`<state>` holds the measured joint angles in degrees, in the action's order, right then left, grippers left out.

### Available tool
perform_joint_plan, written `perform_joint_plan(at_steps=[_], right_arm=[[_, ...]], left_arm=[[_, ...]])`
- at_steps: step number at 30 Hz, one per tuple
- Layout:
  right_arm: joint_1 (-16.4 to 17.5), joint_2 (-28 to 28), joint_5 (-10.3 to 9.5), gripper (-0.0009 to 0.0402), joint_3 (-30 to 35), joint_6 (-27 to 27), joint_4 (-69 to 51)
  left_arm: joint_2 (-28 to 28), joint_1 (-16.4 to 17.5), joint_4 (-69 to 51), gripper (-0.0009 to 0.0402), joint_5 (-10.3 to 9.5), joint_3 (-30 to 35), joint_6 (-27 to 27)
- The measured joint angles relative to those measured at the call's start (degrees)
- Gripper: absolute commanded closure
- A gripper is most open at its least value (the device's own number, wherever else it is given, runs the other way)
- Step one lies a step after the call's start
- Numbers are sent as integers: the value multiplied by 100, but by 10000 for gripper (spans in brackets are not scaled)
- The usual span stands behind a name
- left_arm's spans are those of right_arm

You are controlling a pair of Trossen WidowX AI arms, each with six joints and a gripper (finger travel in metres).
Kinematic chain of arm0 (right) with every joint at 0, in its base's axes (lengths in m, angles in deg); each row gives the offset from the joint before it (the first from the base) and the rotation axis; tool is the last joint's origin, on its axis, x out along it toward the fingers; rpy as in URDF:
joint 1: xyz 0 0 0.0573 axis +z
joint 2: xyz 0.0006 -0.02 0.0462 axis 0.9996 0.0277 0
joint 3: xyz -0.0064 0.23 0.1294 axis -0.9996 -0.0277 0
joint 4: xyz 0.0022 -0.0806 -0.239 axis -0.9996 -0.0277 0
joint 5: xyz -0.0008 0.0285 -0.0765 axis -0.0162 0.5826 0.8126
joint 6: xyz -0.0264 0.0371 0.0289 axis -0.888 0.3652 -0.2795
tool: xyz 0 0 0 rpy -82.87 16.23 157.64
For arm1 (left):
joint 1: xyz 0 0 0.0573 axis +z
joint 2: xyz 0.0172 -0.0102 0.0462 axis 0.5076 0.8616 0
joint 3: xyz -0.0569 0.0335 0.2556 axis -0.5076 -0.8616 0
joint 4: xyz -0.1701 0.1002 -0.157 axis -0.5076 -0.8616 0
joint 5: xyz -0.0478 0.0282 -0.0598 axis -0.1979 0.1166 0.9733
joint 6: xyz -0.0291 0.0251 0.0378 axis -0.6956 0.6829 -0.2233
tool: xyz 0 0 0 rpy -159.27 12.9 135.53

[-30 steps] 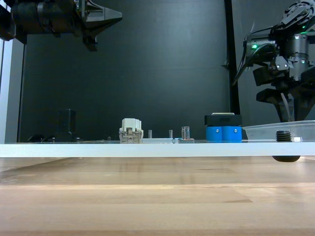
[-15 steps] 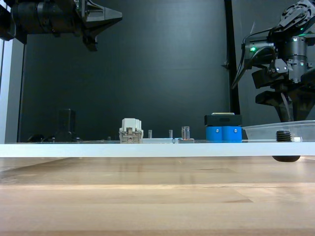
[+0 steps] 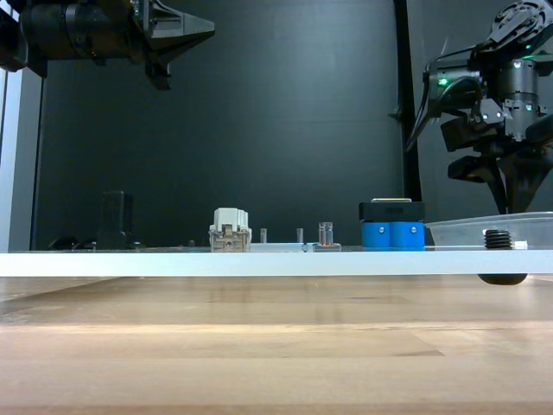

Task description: Pick the RJ45 connector and install on taskboard

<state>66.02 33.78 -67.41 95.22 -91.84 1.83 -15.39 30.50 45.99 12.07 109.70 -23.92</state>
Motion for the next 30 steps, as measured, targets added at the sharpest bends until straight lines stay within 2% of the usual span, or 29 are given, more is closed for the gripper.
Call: perform_joint_plan(at_steps=[13, 19, 24, 30], right_arm=[[48, -153, 9, 393, 74, 120, -216], [70, -170, 52, 393, 669, 136, -723], [120, -170, 66, 393, 1231, 376, -1207], [457, -170, 87, 393, 1727, 815, -1718]], left_arm=[[-2, 0, -2, 393, 0, -2, 0], [-2, 0, 0, 393, 0, 0, 0], [-2, 0, -2, 393, 0, 0, 0], [-2, 0, -2, 393, -2, 0, 0]])
